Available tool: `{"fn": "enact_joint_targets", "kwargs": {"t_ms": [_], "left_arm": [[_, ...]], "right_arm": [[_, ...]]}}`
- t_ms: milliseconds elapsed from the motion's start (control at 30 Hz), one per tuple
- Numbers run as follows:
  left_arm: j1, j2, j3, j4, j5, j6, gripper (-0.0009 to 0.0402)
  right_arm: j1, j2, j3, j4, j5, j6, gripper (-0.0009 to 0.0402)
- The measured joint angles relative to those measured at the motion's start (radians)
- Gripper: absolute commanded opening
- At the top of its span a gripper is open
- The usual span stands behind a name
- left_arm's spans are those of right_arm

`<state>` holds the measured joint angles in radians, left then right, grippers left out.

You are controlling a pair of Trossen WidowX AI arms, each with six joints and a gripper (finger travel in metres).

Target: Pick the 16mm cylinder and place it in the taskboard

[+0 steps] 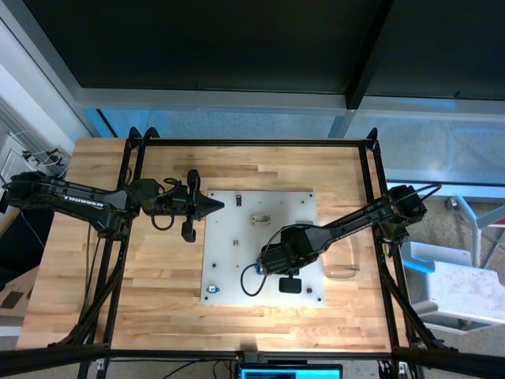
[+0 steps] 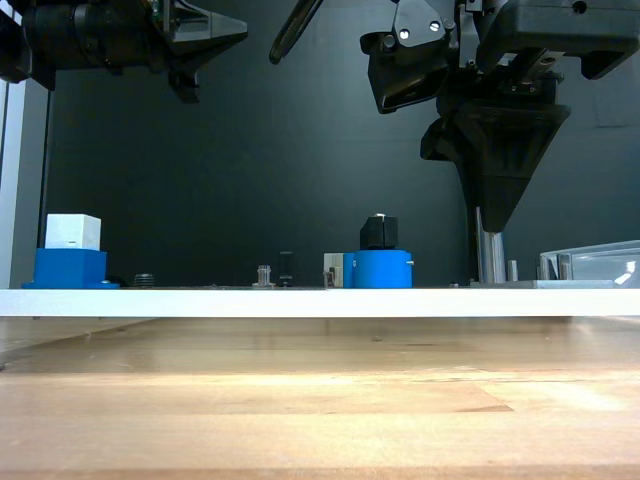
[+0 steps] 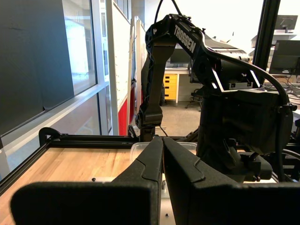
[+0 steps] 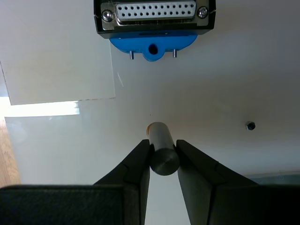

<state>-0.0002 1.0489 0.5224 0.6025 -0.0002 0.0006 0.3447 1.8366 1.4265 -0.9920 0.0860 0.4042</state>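
Two grippers, one peg, one board. High view: the left gripper (image 1: 216,205) hangs over the left edge of the taskboard (image 1: 237,268), well apart from the right gripper (image 1: 272,264). The right gripper points straight down over the board's middle and hides the 16mm cylinder beneath it. A clear tray (image 1: 347,264) lies off the board on the right gripper's outer side. Low view: the right gripper (image 2: 492,218) tapers down onto the top of the 16mm cylinder (image 2: 488,258), which stands upright directly under the fingertips. Its lower end is at board level; whether it sits in a hole cannot be told. A blue knob (image 2: 382,268) stands on the board beside the right gripper, towards the left gripper (image 2: 235,30), which is raised high above the board. Left wrist view: the left gripper (image 3: 162,143) has its fingers pressed together along one seam, holding nothing, with the right arm (image 3: 234,117) ahead of it. Right wrist view: the right gripper (image 4: 162,145) is narrowly closed, both fingers touching the sides of the 16mm cylinder (image 4: 161,152). A silver connector (image 4: 155,11) on a blue mount (image 4: 152,47) sits on the board just ahead of the fingertips.
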Motion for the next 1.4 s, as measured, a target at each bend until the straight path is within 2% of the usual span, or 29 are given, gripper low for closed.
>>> {"fn": "enact_joint_targets", "kwargs": {"t_ms": [1400], "left_arm": [[0.0, 0.0, 0.0, 0.0, 0.0, 0.0, 0.0]], "right_arm": [[0.005, 0.005, 0.0, 0.003, -0.009, 0.016, 0.0028]]}}
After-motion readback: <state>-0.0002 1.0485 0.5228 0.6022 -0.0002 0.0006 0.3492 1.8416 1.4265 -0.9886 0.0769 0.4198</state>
